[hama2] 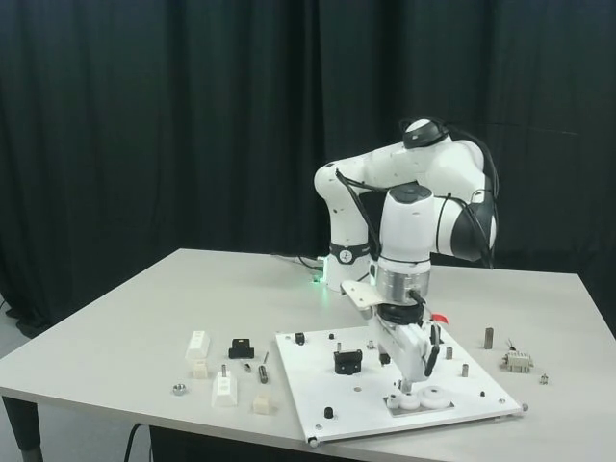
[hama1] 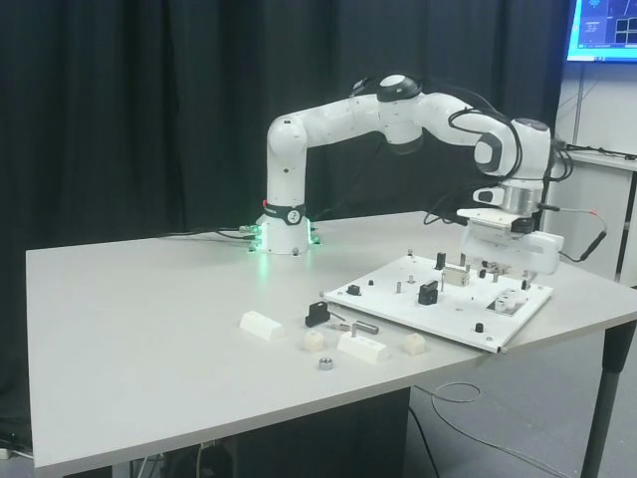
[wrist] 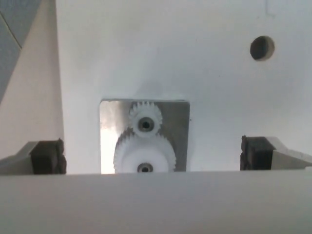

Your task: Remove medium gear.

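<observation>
The white arm (hama2: 409, 207) reaches out over the white board (hama1: 398, 299), which lies near the front right corner of the grey surface (hama1: 139, 319), and holds the claw (wrist: 151, 156) open just above the board's far right end, its two black fingertips (wrist: 48, 157) spread wide with nothing between them. Below the claw, in the wrist view, a grey metal plate (wrist: 109, 126) set into the board carries two white gears meshed together: the small gear (wrist: 145, 117) and the medium gear (wrist: 144, 152), each seated on its own pin, the medium gear partly hidden by the claw's body. In the second room view the gears sit at the board's front edge, close to its right corner. Off the board, toward the front edge of the surface, lie several white blocks (hama1: 262, 324), a black clip (hama1: 317, 314) and a nut (hama1: 324, 363).
</observation>
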Robot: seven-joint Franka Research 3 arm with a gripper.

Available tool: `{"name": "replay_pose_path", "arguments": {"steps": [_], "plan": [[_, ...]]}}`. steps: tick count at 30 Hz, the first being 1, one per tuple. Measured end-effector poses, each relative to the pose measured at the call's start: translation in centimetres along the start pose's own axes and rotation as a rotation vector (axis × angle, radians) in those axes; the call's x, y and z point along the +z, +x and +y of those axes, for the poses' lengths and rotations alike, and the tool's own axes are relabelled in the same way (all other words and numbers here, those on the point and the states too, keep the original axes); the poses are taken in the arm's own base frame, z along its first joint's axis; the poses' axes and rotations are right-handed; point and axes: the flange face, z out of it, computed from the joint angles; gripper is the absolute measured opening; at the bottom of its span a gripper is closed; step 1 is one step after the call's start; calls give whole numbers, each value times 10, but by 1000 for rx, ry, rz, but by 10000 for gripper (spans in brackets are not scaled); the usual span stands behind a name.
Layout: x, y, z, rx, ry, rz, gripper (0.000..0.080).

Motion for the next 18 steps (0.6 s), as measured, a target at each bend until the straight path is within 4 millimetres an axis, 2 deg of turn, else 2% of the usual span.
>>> {"name": "replay_pose_path", "arguments": {"steps": [18], "plan": [[30,-18,14,-15,41,-20,800]]}}
